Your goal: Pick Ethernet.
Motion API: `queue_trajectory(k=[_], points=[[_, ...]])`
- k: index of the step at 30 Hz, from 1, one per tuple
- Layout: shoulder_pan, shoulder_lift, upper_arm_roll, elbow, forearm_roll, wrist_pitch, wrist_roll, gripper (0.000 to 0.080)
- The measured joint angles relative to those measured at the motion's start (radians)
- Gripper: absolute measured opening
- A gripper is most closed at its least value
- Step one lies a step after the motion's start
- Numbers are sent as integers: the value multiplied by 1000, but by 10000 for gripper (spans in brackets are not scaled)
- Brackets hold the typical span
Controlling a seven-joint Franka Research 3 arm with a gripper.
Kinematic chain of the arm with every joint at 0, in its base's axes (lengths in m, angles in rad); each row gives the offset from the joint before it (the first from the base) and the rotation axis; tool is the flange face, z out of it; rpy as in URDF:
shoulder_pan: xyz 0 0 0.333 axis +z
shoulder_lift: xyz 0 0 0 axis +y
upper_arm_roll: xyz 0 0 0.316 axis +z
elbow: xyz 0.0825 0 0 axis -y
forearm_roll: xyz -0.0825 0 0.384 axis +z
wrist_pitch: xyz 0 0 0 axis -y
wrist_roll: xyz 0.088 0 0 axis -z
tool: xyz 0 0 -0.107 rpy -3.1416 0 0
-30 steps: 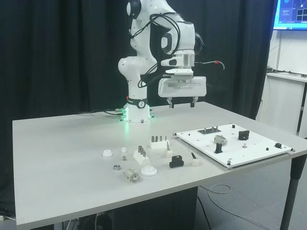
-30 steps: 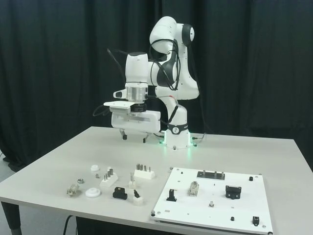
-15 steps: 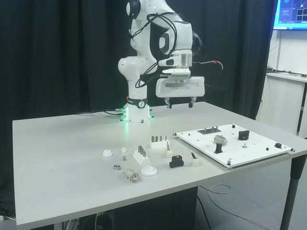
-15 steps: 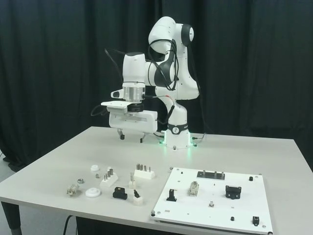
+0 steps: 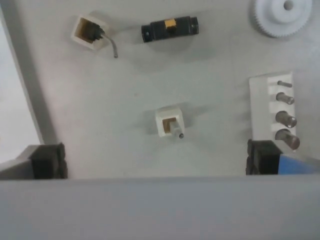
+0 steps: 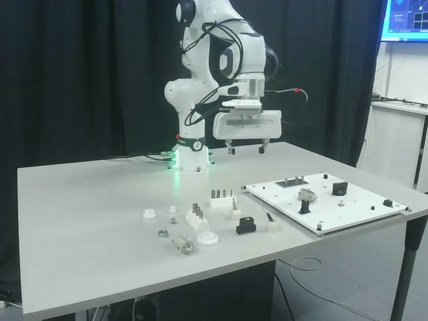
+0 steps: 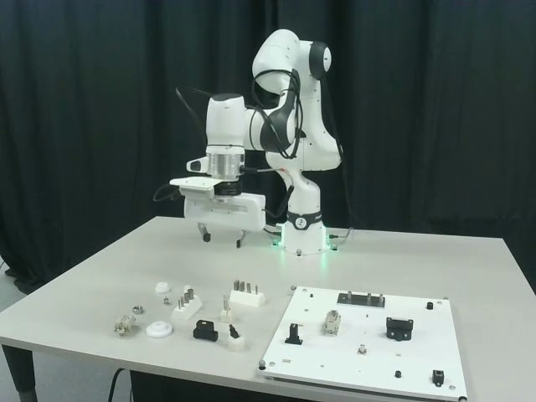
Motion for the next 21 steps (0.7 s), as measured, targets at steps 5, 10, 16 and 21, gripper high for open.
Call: queue_trajectory(k=[5,10,16,21], points=[[-7,12,0,-2,1,-7,1,800],[-19,29,0,-4,2,-7,1,800],[-33,53,0,-5,7,-7,-8,800],[-43,74,0,-9,34,-2,-52,800]])
